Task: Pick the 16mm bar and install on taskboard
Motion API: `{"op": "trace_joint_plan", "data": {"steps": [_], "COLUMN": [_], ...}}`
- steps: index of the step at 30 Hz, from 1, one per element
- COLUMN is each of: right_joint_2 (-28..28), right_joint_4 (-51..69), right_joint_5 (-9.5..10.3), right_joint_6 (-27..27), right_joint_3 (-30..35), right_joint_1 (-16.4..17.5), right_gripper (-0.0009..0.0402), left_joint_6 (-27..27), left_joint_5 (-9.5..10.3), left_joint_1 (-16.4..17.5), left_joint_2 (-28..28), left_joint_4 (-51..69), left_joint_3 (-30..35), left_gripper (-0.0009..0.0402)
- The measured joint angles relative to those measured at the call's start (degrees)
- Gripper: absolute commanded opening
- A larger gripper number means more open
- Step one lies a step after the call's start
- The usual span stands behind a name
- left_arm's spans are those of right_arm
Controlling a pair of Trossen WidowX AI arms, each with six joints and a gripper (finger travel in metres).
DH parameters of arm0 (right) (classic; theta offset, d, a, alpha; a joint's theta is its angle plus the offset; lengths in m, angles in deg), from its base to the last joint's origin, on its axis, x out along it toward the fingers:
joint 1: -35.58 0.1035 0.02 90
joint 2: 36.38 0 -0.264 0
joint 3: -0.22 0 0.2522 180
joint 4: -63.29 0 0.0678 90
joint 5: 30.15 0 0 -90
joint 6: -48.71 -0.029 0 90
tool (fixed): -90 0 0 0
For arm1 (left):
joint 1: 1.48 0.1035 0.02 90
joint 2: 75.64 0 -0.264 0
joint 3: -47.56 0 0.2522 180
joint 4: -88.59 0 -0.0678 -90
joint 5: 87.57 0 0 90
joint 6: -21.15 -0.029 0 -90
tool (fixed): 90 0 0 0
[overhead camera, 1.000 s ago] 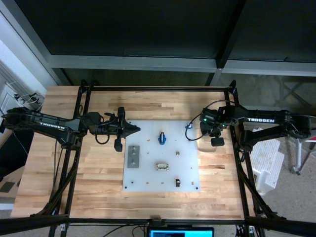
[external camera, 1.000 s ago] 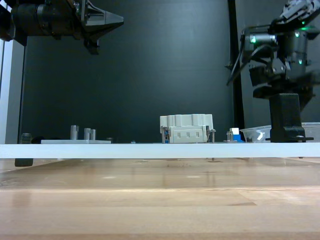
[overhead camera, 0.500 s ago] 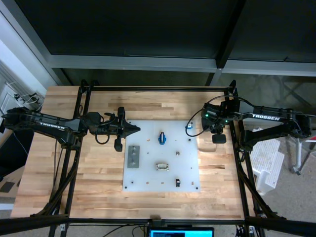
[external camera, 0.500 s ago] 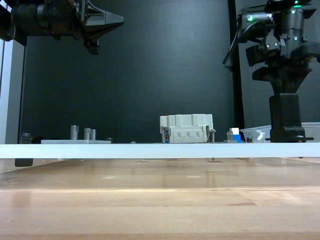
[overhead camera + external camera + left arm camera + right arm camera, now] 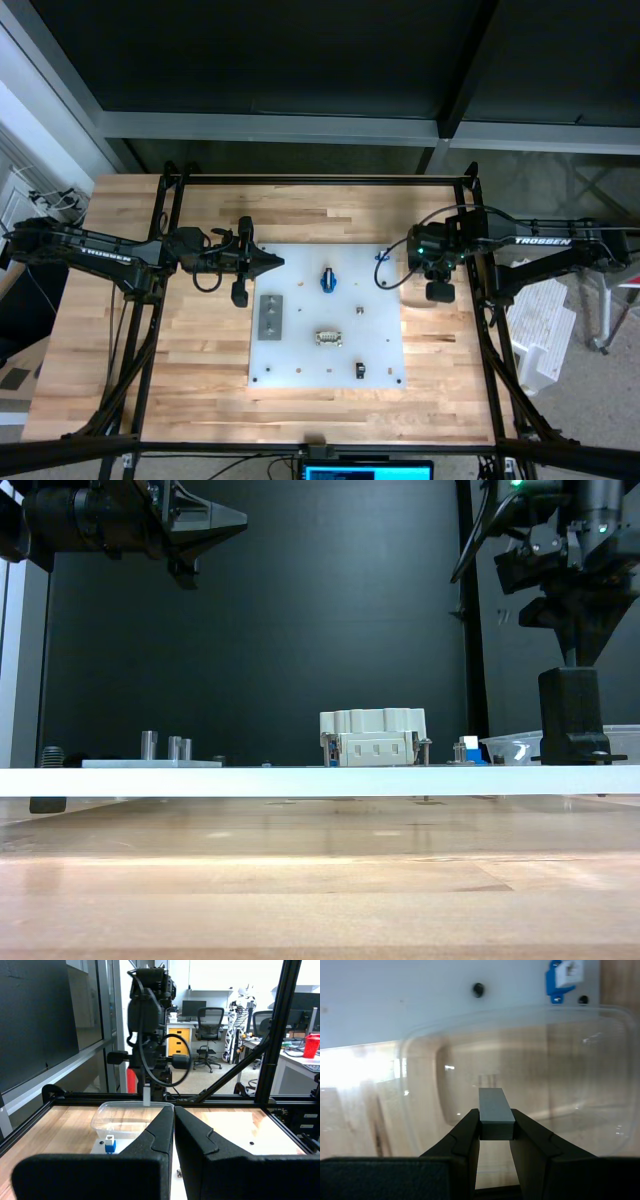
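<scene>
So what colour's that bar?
Grey, clearest in right wrist view: right gripper holds the bar over a tray, left gripper hovers near the taskboard.

High cam: above the table's [image 5: 100, 350] near edge, tilted down and away, sees the whole board [image 5: 300, 360]. Low cam: tabletop height, level, close on the board's near edge. Left wrist cam: horizontal along the left gripper [image 5: 173, 1112] at the board's left edge, facing the right arm [image 5: 150, 1035]. Right wrist cam: straight down along the right gripper [image 5: 495, 1127], close on its pinched bar [image 5: 496, 1105] over the tray [image 5: 405, 1085]. Low and both wrist views share the tray.
</scene>
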Motion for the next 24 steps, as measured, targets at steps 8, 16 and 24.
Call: {"op": "trace_joint_plan", "data": {"steps": [8, 16, 24], "right_joint_2": [-1.6, -4.2, -10.2], "right_joint_4": [0.0, -1.6, -1.8], "right_joint_5": [0.0, 0.02, -0.13], "right_joint_6": [-6.6, -11.5, -15.9], "right_joint_3": [0.1, 0.6, 5.4], "right_joint_1": [8.7, 15.4, 20.9], "right_gripper": [0.0012, 0.0012, 0.0012], "left_joint_6": [0.0, 0.0, 0.0], "left_joint_5": [-0.02, -0.02, -0.02], "left_joint_1": [0.0, 0.0, 0.0], "left_joint_2": [0.0, 0.0, 0.0], "left_joint_4": [0.0, 0.0, 0.0], "left_joint_3": [0.0, 0.0, 0.0], "left_gripper": [0.0, 0.0, 0.0]}}
